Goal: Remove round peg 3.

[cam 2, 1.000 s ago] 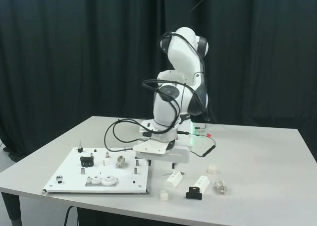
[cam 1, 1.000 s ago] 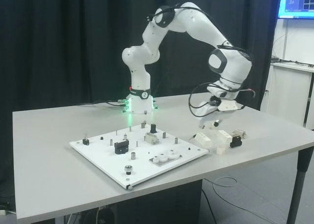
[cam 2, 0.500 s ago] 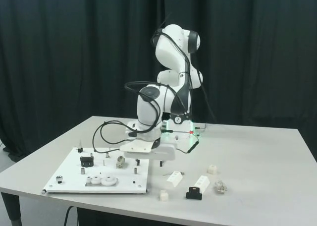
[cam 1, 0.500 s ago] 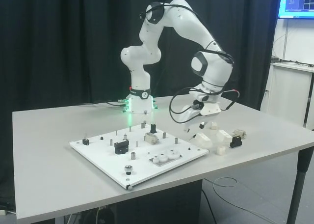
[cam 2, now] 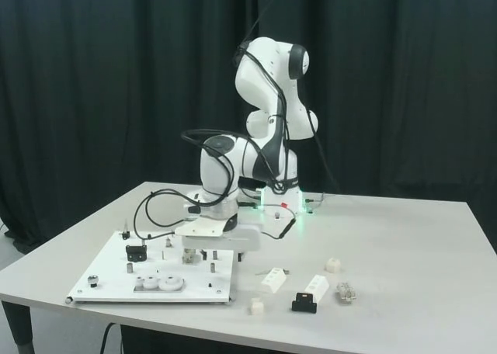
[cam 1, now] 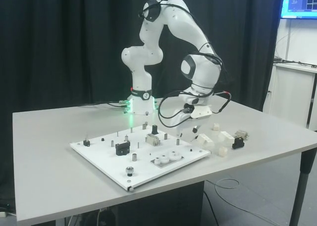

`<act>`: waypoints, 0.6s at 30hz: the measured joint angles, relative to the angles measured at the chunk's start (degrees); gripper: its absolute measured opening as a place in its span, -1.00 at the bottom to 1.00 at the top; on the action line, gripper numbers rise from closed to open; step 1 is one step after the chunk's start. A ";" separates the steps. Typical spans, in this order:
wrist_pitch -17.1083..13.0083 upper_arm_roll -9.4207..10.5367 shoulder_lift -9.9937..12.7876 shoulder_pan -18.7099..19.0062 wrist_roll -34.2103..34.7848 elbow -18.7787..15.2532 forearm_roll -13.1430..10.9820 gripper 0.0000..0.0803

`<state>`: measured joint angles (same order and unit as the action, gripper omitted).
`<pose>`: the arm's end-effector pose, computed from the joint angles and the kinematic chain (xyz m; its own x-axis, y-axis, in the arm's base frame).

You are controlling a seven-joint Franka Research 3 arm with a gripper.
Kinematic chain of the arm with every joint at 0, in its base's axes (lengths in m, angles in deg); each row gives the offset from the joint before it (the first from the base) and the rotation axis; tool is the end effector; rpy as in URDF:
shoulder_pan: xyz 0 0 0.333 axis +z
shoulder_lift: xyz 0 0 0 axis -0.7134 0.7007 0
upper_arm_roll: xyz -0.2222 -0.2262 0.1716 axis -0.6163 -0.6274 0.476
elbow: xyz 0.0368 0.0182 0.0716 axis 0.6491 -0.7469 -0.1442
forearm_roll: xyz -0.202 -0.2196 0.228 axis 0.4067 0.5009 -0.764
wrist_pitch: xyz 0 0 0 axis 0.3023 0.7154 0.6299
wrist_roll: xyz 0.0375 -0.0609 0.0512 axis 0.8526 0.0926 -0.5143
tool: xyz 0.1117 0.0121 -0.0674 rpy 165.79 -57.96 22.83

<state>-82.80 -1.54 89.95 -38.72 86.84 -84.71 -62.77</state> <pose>0.6150 -0.0391 0.2679 0.8194 -0.5552 -0.1424 -0.5215 -0.8253 0.2167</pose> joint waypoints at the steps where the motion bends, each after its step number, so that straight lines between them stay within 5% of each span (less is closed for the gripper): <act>1: -0.29 -0.05 -0.16 -0.18 -0.32 -0.26 0.00 0.99; 18: -7.31 -0.25 -1.62 -3.07 -4.02 -5.15 -1.04 0.99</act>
<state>-90.11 -1.79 88.33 -41.78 82.82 -89.86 -63.80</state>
